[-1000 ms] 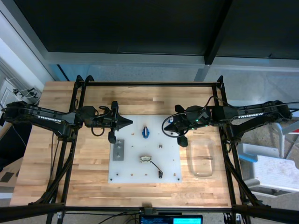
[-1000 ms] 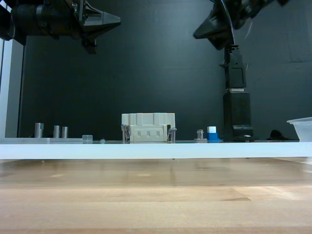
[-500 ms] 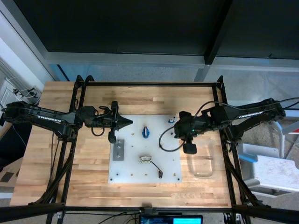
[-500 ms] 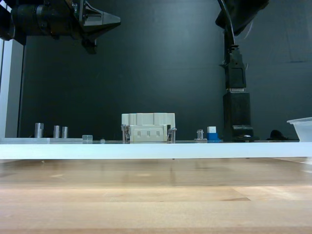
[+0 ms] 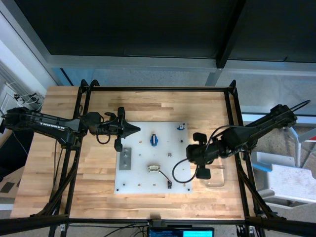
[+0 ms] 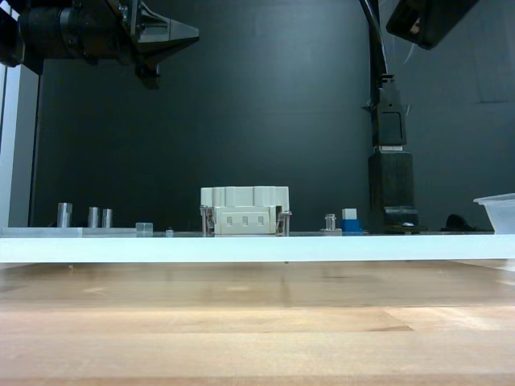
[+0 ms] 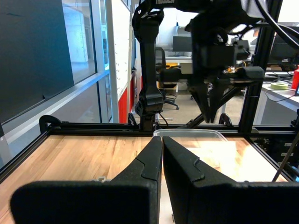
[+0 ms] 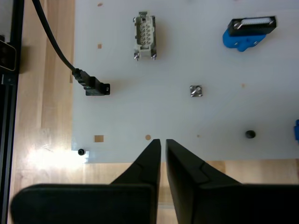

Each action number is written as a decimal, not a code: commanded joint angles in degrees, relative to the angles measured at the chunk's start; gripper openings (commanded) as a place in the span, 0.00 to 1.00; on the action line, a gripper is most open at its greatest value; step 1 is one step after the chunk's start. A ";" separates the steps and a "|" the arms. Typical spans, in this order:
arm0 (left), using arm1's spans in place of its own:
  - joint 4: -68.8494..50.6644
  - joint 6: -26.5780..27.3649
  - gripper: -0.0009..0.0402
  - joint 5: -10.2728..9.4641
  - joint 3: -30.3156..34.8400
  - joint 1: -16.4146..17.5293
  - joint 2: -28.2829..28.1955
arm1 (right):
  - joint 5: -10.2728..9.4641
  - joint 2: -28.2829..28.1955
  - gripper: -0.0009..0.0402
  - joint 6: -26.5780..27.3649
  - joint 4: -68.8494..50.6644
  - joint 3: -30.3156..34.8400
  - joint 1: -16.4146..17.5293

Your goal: Remove the USB connector from the USB hub and place in the container

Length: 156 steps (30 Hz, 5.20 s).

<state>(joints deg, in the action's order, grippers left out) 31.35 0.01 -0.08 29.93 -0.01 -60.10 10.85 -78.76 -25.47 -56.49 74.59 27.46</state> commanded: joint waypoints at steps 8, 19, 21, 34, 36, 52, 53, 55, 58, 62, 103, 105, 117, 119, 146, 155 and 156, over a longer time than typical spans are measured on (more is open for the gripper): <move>0.02 -0.02 0.02 0.02 0.02 0.00 -0.02 | -0.09 -5.88 0.43 -4.42 7.45 -0.04 5.29; 0.02 -0.02 0.02 0.02 0.02 0.00 -0.02 | 1.46 -13.05 0.54 -6.29 14.99 0.22 7.21; 0.00 -0.02 0.02 0.02 0.02 0.00 -0.02 | 2.40 -14.38 0.54 -6.73 15.02 1.11 7.48; 0.02 -0.02 0.02 0.02 0.02 0.00 -0.02 | 6.38 -19.21 0.50 -8.35 16.15 3.56 8.50; 0.02 -0.02 0.02 0.02 0.02 0.00 -0.02 | 7.56 -19.61 0.49 -8.31 16.74 3.56 8.57; 0.02 -0.02 0.02 0.02 0.02 0.00 -0.02 | 7.85 -23.65 0.49 -8.35 21.46 3.56 8.26; 0.00 -0.02 0.02 0.04 0.02 0.00 -0.02 | 7.85 -23.80 0.48 -8.46 21.66 3.56 8.15; 0.02 -0.02 0.02 0.02 0.02 0.00 -0.02 | 7.85 -23.96 0.46 -8.63 21.68 3.56 7.98; 0.02 -0.02 0.02 0.02 0.02 0.00 -0.02 | 8.24 -24.22 0.39 -8.61 21.70 3.56 7.78; 0.02 -0.02 0.02 0.02 0.02 0.00 -0.02 | 9.09 -24.20 0.27 -8.55 21.66 3.56 7.78; 0.02 -0.02 0.02 0.02 0.02 0.00 -0.02 | 5.57 -27.67 0.02 -1.29 14.29 10.27 6.12; 0.02 -0.02 0.02 0.02 0.02 0.00 0.00 | 6.05 -27.56 0.02 -1.77 14.14 10.23 6.16; 0.02 -0.02 0.02 0.02 0.02 0.00 -0.02 | 10.84 -22.38 0.02 -3.85 19.93 3.93 8.59; 0.02 -0.02 0.02 0.02 0.02 0.02 -0.02 | 11.72 -21.51 0.02 -3.98 22.03 2.29 9.03; 0.00 -0.02 0.02 0.02 0.02 0.02 -0.02 | 6.86 -20.52 0.02 -4.37 25.07 -1.22 9.20; 0.02 -0.02 0.02 0.02 0.02 0.00 -0.02 | 6.03 -22.82 0.02 -1.49 14.97 6.67 8.61; 0.00 -0.02 0.02 0.02 0.02 0.00 -0.02 | 5.97 -22.71 0.02 -1.57 14.60 6.91 8.63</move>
<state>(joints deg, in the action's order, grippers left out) 31.35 -0.01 -0.08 29.93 -0.01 -60.10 17.04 -101.49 -27.00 -41.34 81.08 36.10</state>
